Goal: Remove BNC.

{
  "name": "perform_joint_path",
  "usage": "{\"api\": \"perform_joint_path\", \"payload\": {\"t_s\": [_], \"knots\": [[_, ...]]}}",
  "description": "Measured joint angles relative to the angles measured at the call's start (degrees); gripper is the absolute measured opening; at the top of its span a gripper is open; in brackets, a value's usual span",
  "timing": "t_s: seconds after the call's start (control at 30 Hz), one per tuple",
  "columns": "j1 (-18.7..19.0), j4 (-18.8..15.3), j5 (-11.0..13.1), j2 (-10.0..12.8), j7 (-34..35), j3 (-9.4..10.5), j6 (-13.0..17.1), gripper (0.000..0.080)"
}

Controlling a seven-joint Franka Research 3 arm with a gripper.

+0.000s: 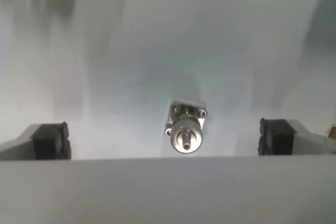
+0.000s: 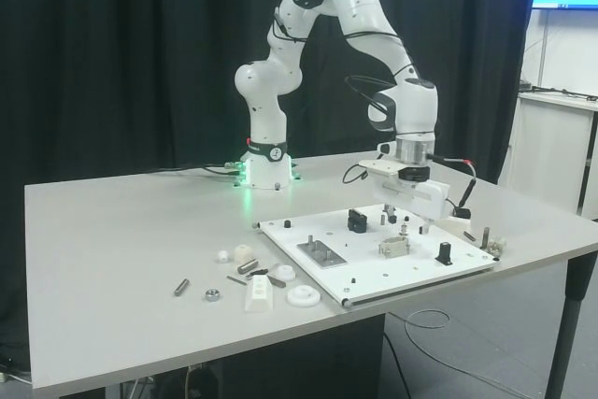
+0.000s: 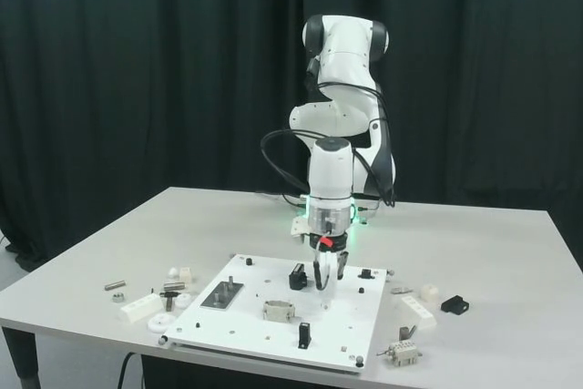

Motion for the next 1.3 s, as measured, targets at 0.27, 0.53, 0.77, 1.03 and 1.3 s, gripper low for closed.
{"api": "perform_joint_path", "payload": {"t_s": [0.27, 0.53, 0.77, 1.03, 1.3], "knots": [[0.08, 0.01, 0.0, 0.45, -0.39, 0.0, 0.57, 0.0711], [0.09, 0.03, 0.0, 0.85, -0.98, 0.0, 0.81, 0.0574], [0.09, -0.11, -0.01, 1.05, -1.86, 0.02, 0.11, 0.0214], [0.09, 0.22, -1.22, 1.0, -10.06, 0.06, -1.64, 0.0125], [0.07, 0.53, -2.45, 1.15, -10.77, 0.18, -2.13, 0.0125]]}}
